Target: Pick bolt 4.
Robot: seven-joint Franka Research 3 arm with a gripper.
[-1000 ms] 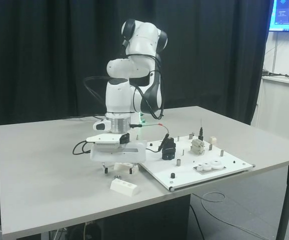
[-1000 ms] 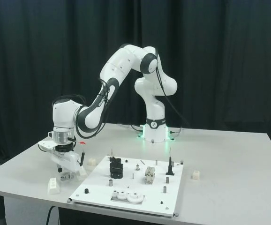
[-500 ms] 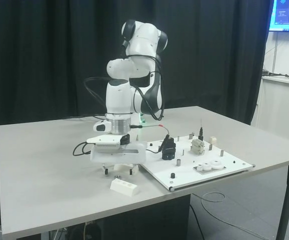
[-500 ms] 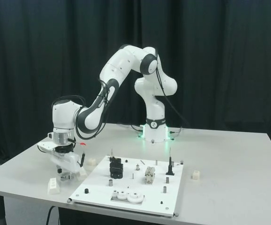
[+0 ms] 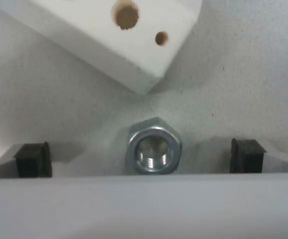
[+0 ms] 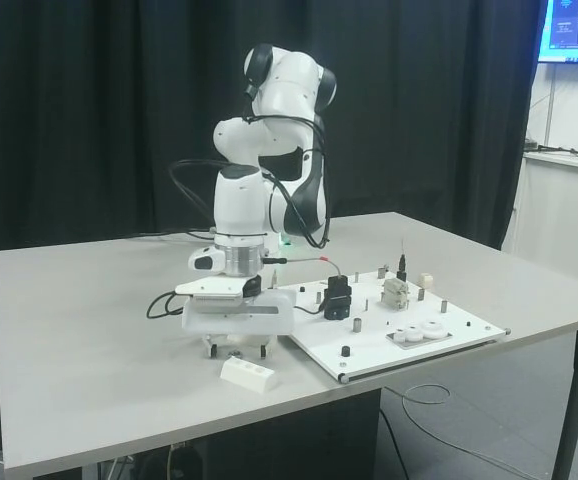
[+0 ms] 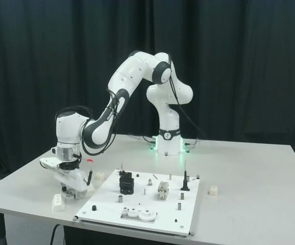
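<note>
Beside the white block, a hex nut rests on the grey table between the 2 spread fingertips of the gripper, touching neither

White arm bent low over grey table; end effector just beside white block.

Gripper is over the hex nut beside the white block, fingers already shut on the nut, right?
Not shut. The wrist view shows the gripper open, its fingers standing apart on either side of the hex nut, not touching it. The white block does lie beside it.
</note>
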